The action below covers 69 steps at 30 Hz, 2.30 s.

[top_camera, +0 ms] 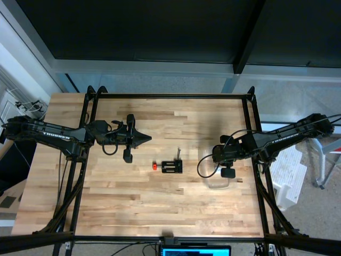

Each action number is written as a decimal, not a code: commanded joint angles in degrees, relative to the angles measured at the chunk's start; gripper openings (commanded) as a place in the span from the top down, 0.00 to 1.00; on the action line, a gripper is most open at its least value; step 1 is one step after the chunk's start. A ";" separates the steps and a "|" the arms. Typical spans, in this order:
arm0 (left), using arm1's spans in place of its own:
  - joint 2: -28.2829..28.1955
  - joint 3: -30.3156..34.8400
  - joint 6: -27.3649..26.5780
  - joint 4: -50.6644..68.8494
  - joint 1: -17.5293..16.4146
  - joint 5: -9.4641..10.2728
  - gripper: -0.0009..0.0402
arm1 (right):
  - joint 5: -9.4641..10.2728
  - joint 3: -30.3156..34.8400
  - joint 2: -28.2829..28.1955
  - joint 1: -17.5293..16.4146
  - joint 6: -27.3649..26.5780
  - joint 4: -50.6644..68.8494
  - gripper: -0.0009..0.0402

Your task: Remove the USB-C connector from taskboard and place in the container

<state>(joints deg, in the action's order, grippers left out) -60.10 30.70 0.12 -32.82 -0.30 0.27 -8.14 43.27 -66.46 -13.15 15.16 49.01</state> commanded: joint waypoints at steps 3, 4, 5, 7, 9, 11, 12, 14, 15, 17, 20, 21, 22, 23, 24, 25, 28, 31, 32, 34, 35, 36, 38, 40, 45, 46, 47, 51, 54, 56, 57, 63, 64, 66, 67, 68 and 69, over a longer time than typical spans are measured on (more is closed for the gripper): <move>0.00 0.00 0.00 -0.02 -0.02 -0.02 0.98 | 0.09 0.02 -0.02 -0.07 0.02 -0.04 0.75; 0.00 0.00 0.00 -0.02 0.00 -0.02 0.98 | 0.07 0.02 -0.02 -0.09 0.02 -0.04 0.74; 0.00 0.00 0.00 0.00 0.00 0.00 0.98 | 0.09 0.02 -0.02 -0.09 0.02 -0.07 0.73; 0.00 0.00 0.00 -0.02 0.00 -0.02 0.98 | 0.09 0.02 -0.02 -0.13 0.42 -0.07 0.72; 0.00 0.00 0.00 -0.02 0.00 -0.02 0.98 | 0.11 0.17 -0.02 -0.13 0.94 -0.07 0.70; 0.00 0.00 0.00 -0.02 0.00 -0.02 0.98 | 0.11 0.44 -0.02 -0.13 0.92 -0.07 0.69; 0.00 0.00 0.00 -0.02 0.00 -0.02 0.98 | 0.11 0.61 -0.02 -0.13 0.94 -0.02 0.68; 0.00 0.00 0.00 -0.02 0.00 -0.02 0.98 | 0.11 1.11 -0.02 -0.13 0.92 -0.02 0.67; 0.00 0.00 0.00 -0.02 -0.02 -0.02 0.98 | 0.11 1.36 -0.02 -0.13 0.92 -0.02 0.67; 0.00 0.00 0.00 -0.02 0.00 0.00 0.98 | 0.11 1.70 -0.02 -0.13 0.90 0.00 0.66; 0.00 0.00 0.00 -0.02 -0.02 -0.02 0.98 | 0.11 1.88 -0.02 -0.13 0.90 0.02 0.66; 0.00 0.00 0.00 -0.02 0.00 -0.02 0.98 | 0.11 1.88 -0.02 -0.13 0.92 0.04 0.65; -0.02 0.00 0.00 -0.02 0.00 -0.02 0.98 | 0.11 1.88 -0.02 -0.13 0.90 0.07 0.65; 0.00 0.00 0.00 -0.02 -0.02 0.00 0.98 | 0.11 1.88 -0.02 -0.13 0.90 0.07 0.65; 0.00 0.00 0.00 -0.02 0.00 -0.02 0.98 | 0.11 1.88 -0.02 -0.13 0.90 0.07 0.65; 0.00 0.00 0.00 -0.02 0.00 -0.02 0.98 | 0.13 1.88 -0.02 -0.13 0.92 0.09 0.65; -0.02 0.00 0.00 -0.02 -0.02 0.00 0.98 | 0.13 1.88 -0.02 -0.13 0.94 -0.07 0.65; 0.00 0.00 0.00 -0.02 0.00 -0.02 0.98 | 0.15 2.34 0.20 -0.11 0.83 -2.01 0.66; 0.00 0.00 0.00 -0.02 0.00 0.00 0.98 | 0.15 2.45 0.63 -0.11 0.24 -3.65 0.67; 0.00 0.00 0.00 0.00 0.00 -0.02 0.98 | 0.15 2.29 2.16 -0.09 -1.77 -8.24 0.70; 0.00 0.00 0.00 0.00 0.00 0.00 0.98 | 0.15 2.25 2.89 -0.07 -2.69 -10.49 0.71; 0.00 0.00 0.00 0.00 0.00 -0.02 0.98 | 0.13 2.27 3.56 0.00 -3.39 -12.57 0.73; 0.00 0.00 0.00 -0.02 -0.02 -0.02 0.98 | 0.13 2.34 4.48 0.35 -4.66 -16.31 0.76; 0.00 0.00 0.00 0.00 -0.02 0.00 0.98 | 0.13 2.32 5.01 0.96 -5.33 -20.11 0.80; 0.00 0.00 0.00 -0.02 0.00 0.00 0.98 | 0.20 2.32 5.01 3.08 -8.15 -30.64 0.90; 0.00 0.00 0.00 -0.02 0.00 -0.02 0.98 | 0.22 2.32 5.01 3.65 -8.66 -32.57 0.92; 0.00 0.00 0.00 -0.02 -0.02 0.00 0.98 | 0.24 2.32 5.01 4.22 -9.01 -34.38 0.94; -0.02 0.00 0.00 -0.02 0.00 0.00 0.98 | 0.83 2.32 5.01 6.43 -10.86 -40.30 0.98; 0.00 0.00 0.00 -0.02 0.00 0.00 0.98 | 3.82 2.40 4.98 8.41 -11.63 -43.54 0.98; -0.02 0.00 0.00 -0.02 0.00 -0.02 0.98 | 5.84 2.93 4.79 9.40 -11.63 -44.96 0.98; 0.00 0.00 0.00 0.00 0.00 -0.02 0.98 | 5.97 3.32 4.66 9.57 -11.67 -45.37 0.98; 0.00 0.00 0.00 -0.02 0.00 0.00 0.98 | 6.25 5.60 3.82 10.16 -13.16 -48.19 0.98; 0.00 0.00 0.00 -0.02 0.00 0.00 0.98 | 6.27 5.70 3.52 10.34 -13.16 -48.87 0.98; 0.00 0.00 0.00 0.00 0.00 0.00 0.98 | 6.51 5.53 3.28 10.64 -13.11 -50.82 0.98; 0.00 0.00 0.00 -0.02 0.00 -0.02 0.98 | 6.86 5.35 3.02 10.73 -13.14 -52.02 0.98; 0.00 0.00 0.00 0.00 0.00 -0.02 0.98 | 6.84 5.05 2.75 10.75 -13.11 -53.44 0.98; -0.02 0.00 0.00 -0.02 0.00 -0.02 0.98 | 6.78 4.72 2.54 10.75 -13.09 -54.77 0.98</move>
<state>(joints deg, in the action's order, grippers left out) -60.07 30.70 0.12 -32.84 -0.30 0.27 -1.39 48.49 -63.59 -2.35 2.00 -4.23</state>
